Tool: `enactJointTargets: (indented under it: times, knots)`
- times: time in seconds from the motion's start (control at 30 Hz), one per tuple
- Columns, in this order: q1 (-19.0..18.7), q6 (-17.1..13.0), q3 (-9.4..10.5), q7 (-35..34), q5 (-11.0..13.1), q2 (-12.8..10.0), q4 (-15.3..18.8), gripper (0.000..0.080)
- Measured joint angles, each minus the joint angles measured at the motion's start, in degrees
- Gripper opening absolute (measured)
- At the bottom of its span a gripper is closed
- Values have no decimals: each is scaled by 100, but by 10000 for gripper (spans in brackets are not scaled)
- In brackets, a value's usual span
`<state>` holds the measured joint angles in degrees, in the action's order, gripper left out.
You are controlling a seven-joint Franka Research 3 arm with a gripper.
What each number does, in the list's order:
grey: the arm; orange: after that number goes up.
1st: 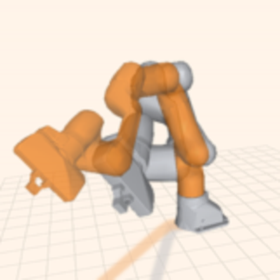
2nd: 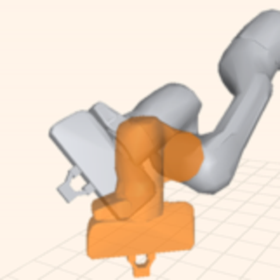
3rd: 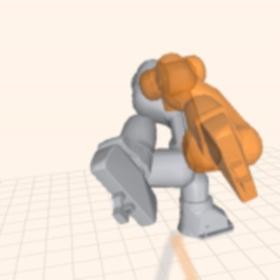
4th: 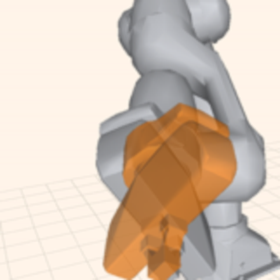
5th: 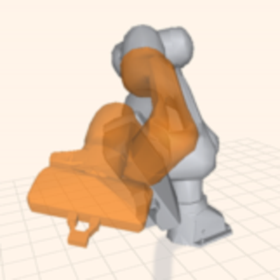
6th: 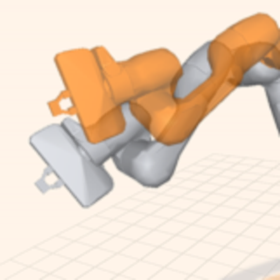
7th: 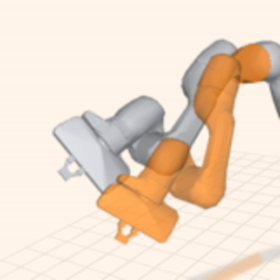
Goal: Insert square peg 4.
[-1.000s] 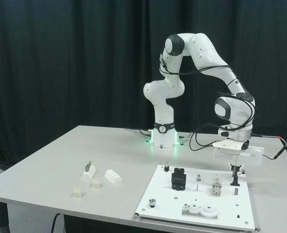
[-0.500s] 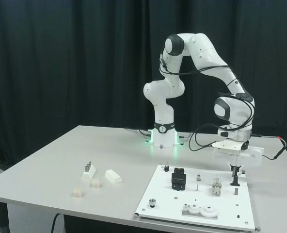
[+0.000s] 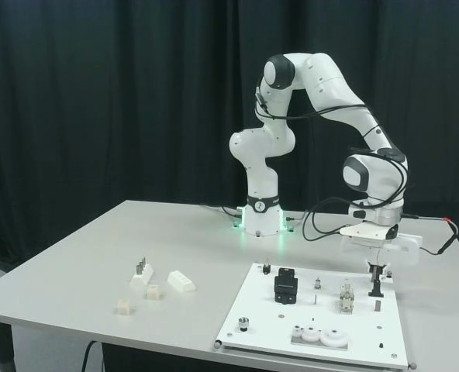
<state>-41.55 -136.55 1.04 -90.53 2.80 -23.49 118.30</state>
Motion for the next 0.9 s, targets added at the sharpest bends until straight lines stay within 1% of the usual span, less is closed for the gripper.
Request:
enactJointTargets:
  times: [0.7, 0.9]
  knots:
    - [-42, 91, 0, 0, -1, 20, 7, 158]
    - [-52, 91, 0, 0, -64, 26, 12, 158]
